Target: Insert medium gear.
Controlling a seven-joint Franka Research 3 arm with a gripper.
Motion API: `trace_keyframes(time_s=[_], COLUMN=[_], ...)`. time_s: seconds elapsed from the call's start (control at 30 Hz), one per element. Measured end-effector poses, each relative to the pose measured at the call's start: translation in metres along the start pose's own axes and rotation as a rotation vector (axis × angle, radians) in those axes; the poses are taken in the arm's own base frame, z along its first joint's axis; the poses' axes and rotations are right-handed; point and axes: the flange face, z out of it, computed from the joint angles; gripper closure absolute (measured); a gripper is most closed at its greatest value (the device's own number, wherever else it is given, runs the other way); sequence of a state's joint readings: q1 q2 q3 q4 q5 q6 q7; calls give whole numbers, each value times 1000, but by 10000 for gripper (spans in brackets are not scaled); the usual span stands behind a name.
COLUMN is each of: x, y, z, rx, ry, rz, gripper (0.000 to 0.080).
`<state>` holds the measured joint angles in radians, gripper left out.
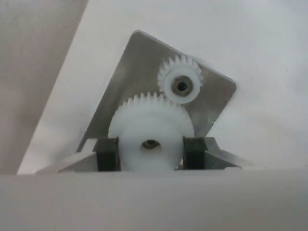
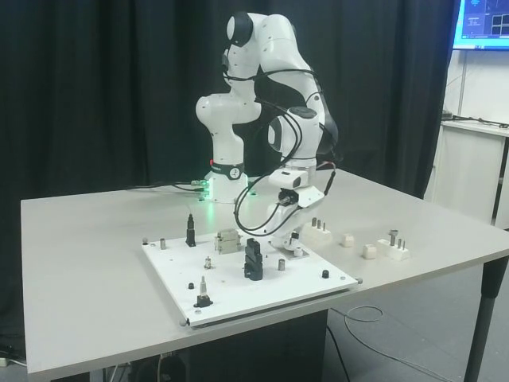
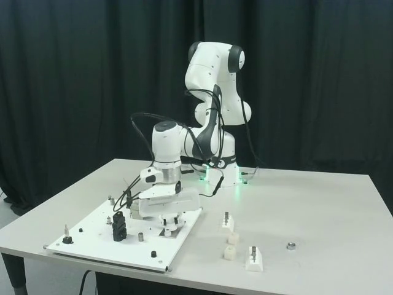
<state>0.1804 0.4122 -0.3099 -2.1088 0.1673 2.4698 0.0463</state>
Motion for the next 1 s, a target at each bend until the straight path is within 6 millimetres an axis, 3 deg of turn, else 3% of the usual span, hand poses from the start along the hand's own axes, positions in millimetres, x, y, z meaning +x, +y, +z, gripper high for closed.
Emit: trace_keyframes(time_s=[0.3, 1.0], x=[0, 0], y=[1, 0], z=[0, 0], rx=[1, 7], ry=[0, -2], rz=[6, 417], gripper=[522, 522])
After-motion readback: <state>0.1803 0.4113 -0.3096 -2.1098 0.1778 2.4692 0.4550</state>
